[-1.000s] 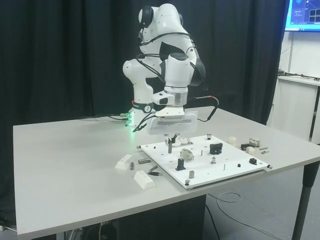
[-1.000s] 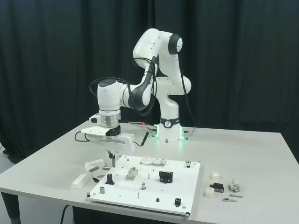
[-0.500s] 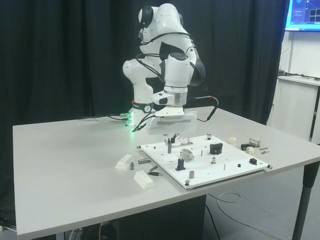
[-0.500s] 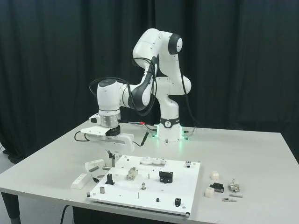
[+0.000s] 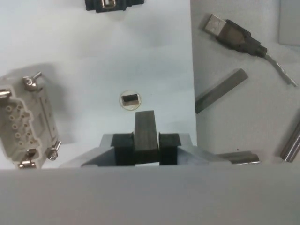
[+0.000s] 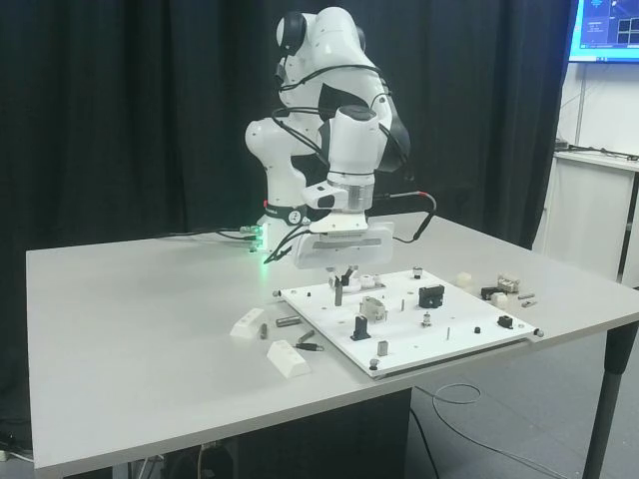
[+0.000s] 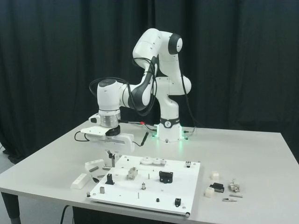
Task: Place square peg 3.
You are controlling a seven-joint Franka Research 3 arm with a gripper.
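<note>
Almost nothing has moved since a moment ago: the arm hangs in the same spot over the near-left corner of the white board (image 7: 154, 184).

The square peg (image 5: 145, 130) is a grey bar, standing up and down, squeezed between the two black fingers (image 5: 123, 147) of the gripper (image 5: 145, 147). In the wrist view its end points at a small square hole (image 5: 130, 99) in the board, and there is a gap between the peg and the hole. In the second room view the peg (image 7: 110, 160) sits left of the middle, just above the board's edge.

Beside the hole lies a big grey plug block (image 5: 26, 122) with many pins. Off the board, on the grey table (image 6: 130, 309), lie a USB plug (image 5: 232, 33) with its cable and a flat grey bar (image 5: 220, 90). In the first room view two white blocks (image 6: 266, 339) sit on the table, left of the board.
</note>
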